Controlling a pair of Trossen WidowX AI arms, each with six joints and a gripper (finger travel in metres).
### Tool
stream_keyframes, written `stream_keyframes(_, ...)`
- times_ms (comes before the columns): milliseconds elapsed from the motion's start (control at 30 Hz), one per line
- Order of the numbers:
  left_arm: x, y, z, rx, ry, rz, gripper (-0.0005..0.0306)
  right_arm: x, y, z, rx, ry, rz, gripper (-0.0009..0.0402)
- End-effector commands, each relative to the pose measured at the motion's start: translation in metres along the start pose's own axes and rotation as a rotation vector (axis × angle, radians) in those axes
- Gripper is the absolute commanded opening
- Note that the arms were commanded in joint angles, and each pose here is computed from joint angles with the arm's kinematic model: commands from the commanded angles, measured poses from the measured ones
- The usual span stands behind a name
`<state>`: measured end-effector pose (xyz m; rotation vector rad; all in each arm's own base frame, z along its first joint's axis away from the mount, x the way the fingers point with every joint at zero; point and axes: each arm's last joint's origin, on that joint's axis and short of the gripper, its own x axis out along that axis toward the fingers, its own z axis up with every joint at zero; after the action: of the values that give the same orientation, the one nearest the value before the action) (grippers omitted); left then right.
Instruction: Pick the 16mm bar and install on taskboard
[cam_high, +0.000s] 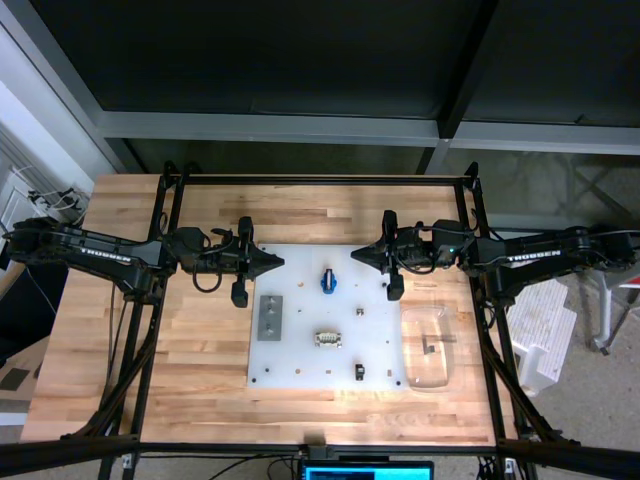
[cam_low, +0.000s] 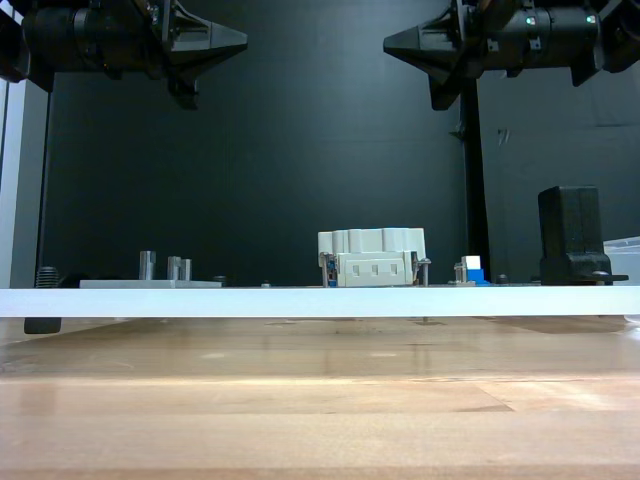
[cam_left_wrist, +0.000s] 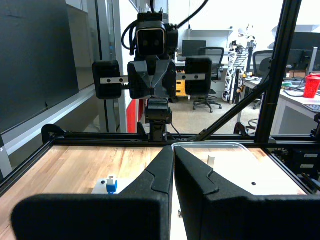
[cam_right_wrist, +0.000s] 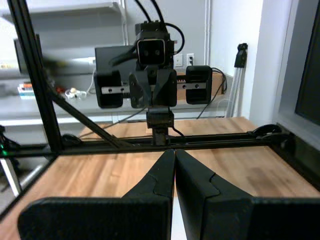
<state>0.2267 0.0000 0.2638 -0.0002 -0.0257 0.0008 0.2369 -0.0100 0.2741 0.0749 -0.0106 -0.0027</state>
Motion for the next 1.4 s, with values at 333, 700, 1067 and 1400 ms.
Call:
stream_keyframes(333, 0.0, 0.0, 0.0, 0.0, 0.0, 0.0, 0.0, -0.001, 0.009, 0.014, 0.013, 0.45, -0.002, 0.0)
stream_keyframes(700, 0.0, 0.0, 0.0, 0.0, 0.0, 0.0, 0.0, -0.02, 0.022, 0.027, 0.051, 0.782, 0.003, 0.0)
stream_keyframes(1067, 0.0, 0.0, 0.0, 0.0, 0.0, 0.0, 0.0, -0.042, 0.027, 0.013, 0.033, 1.062, -0.025, 0.0)
stream_keyframes(1400, 0.0, 0.0, 0.0, 0.0, 0.0, 0.0, 0.0, -0.056, 0.044, 0.005, 0.015, 1.202, 0.009, 0.0)
